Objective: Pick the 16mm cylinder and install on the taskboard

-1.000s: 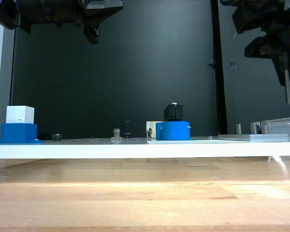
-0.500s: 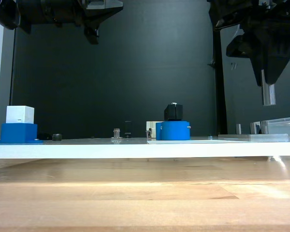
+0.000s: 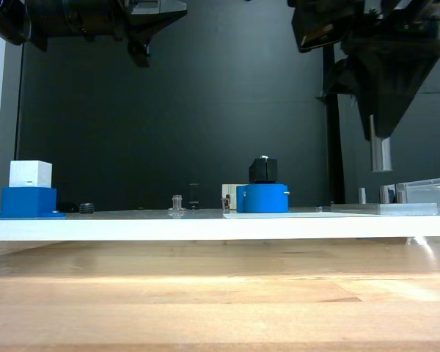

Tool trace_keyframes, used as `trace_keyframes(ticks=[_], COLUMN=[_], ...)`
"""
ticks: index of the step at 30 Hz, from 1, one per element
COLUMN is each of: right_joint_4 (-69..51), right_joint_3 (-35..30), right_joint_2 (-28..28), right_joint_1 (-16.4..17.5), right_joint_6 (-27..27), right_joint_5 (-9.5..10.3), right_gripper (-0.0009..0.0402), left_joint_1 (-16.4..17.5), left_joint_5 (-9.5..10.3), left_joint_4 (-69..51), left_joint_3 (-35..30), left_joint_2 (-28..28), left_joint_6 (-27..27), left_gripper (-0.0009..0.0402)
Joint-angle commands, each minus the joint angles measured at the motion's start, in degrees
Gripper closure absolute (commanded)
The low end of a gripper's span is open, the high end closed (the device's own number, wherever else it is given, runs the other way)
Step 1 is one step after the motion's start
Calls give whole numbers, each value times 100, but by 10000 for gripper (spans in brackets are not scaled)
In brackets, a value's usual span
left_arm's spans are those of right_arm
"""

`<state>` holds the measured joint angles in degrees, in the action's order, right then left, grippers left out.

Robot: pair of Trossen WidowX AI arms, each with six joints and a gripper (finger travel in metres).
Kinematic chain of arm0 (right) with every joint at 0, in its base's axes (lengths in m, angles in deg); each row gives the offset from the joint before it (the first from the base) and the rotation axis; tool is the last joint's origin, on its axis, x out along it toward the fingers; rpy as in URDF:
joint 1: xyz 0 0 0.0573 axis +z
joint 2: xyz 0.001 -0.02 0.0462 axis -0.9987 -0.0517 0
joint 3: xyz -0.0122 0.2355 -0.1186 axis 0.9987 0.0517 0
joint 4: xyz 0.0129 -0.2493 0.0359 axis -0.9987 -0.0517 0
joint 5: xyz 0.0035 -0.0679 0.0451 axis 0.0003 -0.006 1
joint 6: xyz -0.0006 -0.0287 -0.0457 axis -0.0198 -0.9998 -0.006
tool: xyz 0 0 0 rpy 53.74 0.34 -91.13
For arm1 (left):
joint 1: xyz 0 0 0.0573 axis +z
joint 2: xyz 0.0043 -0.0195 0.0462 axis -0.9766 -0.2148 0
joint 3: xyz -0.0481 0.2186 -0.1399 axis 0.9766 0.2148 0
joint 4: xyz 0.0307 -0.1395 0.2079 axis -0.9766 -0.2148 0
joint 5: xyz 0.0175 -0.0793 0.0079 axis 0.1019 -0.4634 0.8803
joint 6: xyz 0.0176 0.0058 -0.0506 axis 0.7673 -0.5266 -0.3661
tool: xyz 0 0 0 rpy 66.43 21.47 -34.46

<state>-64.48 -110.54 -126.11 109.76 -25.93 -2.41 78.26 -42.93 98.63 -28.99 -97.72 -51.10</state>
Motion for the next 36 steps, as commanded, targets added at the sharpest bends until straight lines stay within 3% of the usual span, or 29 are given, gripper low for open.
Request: trace_keyframes(ticks=[1,16,36], right_joint_4=[11,146,258], right_joint_3=[-136,-479,-361], right_joint_2=[-157,-605,-612], right_joint_1=[-55,-138,-138], right_joint_6=[22,26,28], right_joint_5=[-15,4,2], right_gripper=[387,387,387], left_joint_1=[0,0,2], left_joint_5=[-2,-2,-2], left_joint_4=[0,0,0], left_joint_3=[0,0,0], left_joint_2=[0,0,-2], left_joint_6=[2,2,2], left_gripper=[393,393,393])
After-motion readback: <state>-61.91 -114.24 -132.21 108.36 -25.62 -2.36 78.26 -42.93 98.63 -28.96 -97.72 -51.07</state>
